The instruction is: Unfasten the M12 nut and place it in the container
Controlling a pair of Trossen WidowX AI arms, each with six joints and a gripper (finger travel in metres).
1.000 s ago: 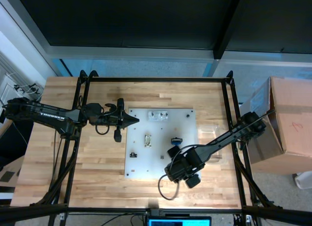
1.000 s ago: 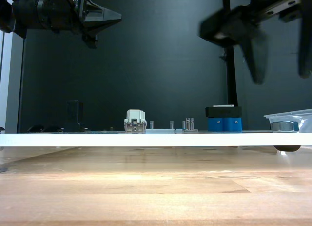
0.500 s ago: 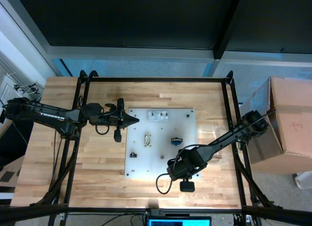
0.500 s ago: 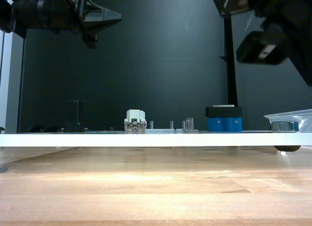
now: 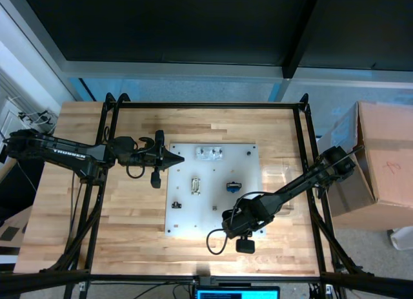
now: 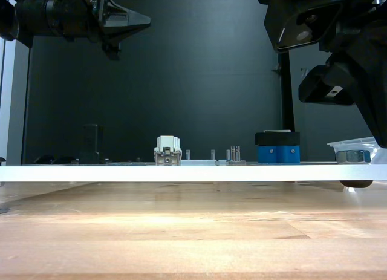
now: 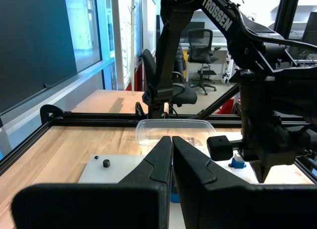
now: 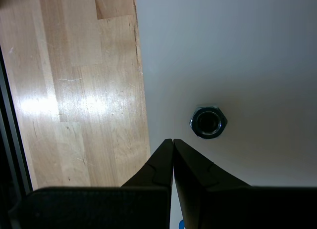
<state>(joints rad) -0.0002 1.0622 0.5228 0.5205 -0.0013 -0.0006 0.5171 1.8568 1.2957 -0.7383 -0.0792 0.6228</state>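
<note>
Nut (image 8: 208,122), small silver hexagon: low on its stud, white board's (image 8: 247,51) five-o'clock corner. Likely light, rigid, slick; take your hold across opposite flats. Right gripper (image 8: 173,141) closed empty above; left gripper (image 7: 172,139) closed at ten o'clock.

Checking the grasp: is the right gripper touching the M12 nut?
Apart. Right wrist view: bare board shows between the shut right gripper and the nut. Left gripper: board's left edge.

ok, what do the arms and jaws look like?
Both arms are matte black. White TROSSEN lettering runs along the right arm; the left arm carries white lettering too. A black cable loops by each wrist. Left gripper, at the board's left edge, and right gripper, above its near right edge by the nut, have tapered black jaws.
</note>
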